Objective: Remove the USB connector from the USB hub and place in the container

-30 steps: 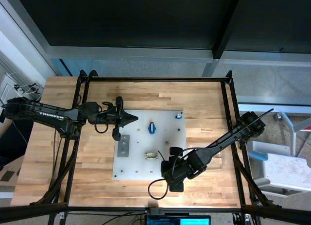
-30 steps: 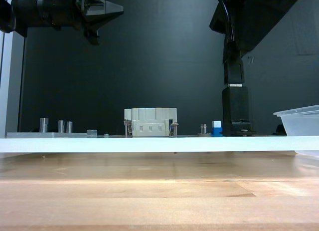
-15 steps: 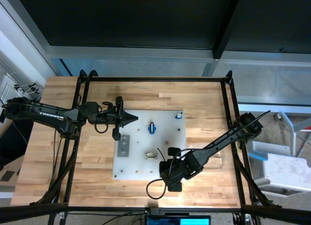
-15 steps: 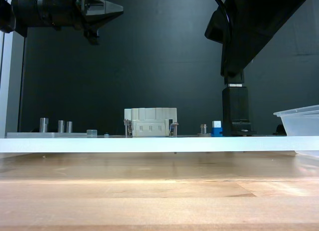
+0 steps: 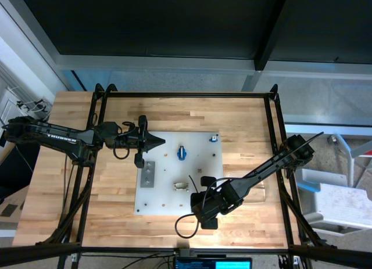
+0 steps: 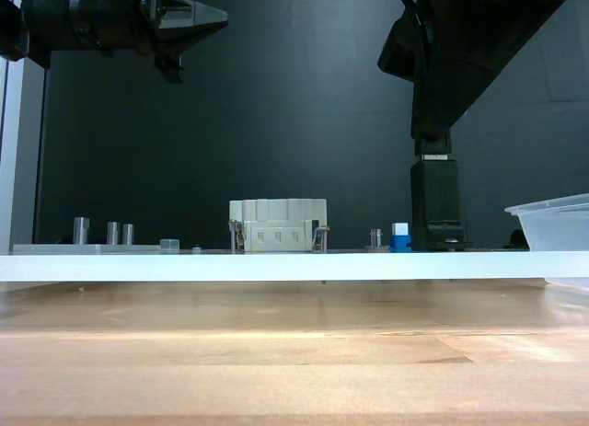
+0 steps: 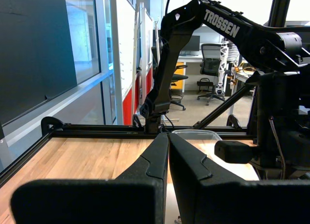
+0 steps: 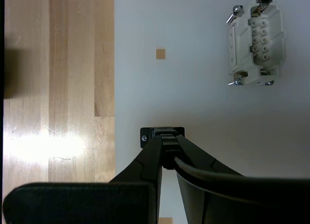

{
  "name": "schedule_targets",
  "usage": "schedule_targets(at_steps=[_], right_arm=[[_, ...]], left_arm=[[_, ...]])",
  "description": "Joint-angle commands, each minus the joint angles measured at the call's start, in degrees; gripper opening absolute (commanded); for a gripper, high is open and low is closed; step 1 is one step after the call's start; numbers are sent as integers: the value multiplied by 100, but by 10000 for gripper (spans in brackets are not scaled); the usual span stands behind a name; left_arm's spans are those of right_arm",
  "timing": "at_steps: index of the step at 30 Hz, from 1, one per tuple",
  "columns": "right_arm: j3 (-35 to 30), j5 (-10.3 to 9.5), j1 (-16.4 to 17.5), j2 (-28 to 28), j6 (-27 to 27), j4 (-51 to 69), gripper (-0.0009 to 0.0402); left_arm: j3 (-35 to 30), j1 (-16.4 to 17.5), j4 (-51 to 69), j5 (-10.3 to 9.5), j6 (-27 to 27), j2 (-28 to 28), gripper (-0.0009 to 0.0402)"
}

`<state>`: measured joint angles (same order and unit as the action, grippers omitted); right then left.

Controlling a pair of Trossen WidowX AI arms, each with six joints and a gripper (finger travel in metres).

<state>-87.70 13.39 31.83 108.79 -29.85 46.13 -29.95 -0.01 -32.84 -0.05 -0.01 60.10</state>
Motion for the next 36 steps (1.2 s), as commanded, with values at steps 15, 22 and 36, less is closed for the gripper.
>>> schedule_targets(at_steps=[15,22,36], right_arm=[[-802,-463,-186,522,590,662,0],[-787,-323,-157,452,413,715,0],[529,389,197,-374,-153,-586,0]], left_arm=[[0,2,7,2,0,2,1],[0,2,0,2,0,2,1],[0,2,0,2,0,2,1]])
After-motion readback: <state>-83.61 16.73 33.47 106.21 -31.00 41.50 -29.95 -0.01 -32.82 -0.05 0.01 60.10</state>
